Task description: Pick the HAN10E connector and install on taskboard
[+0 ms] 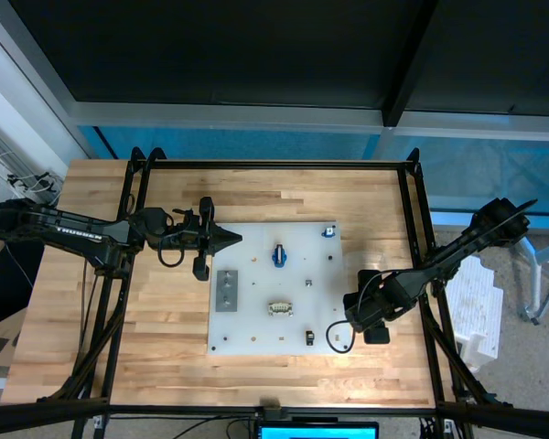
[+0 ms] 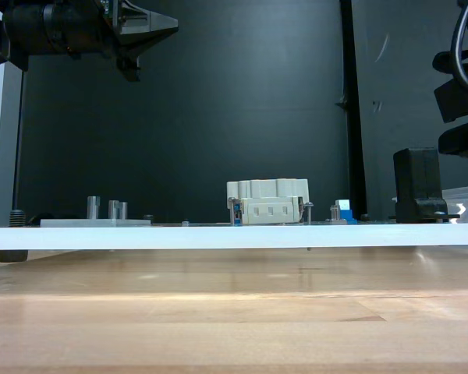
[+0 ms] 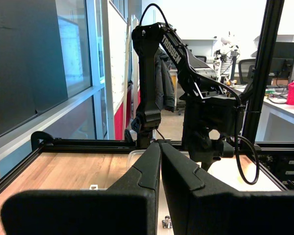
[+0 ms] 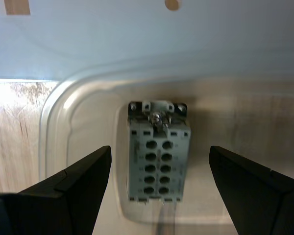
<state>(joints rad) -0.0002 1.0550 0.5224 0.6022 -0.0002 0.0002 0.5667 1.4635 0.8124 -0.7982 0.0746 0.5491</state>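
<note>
Status: early, nothing picked yet.

- Right gripper [image 4: 159, 148]: fingers spread wide, holding nothing. It hangs over the clear plastic tray [image 4: 54, 127].
- The HAN10E connector [image 4: 159, 164] is a pale grey rectangular block. It lies flat in the tray directly beneath the right gripper, centred between its fingers with a clear gap on each side. No contact.
- Left gripper [image 1: 227, 240]: fingers [image 3: 160, 166] pressed together on nothing. It is held high and pointing across the large flat white taskboard [image 1: 256, 325], well away from the connector. Looks parked.

Connector details: the face towards the gripper has ten round sockets in two columns of five. One short end has a metal bracket with a screw. Its long axis runs along the fingers, so closing would pinch across the narrow width.

Done: right gripper lined up over the part. Left to do: descend, grip, lift, carry to the board, seat.

A similar beige block [image 1: 278, 310] sits fixed mid-board, on the far side of the right gripper from its arm. My guess is that's the mating half, so the target.
</note>
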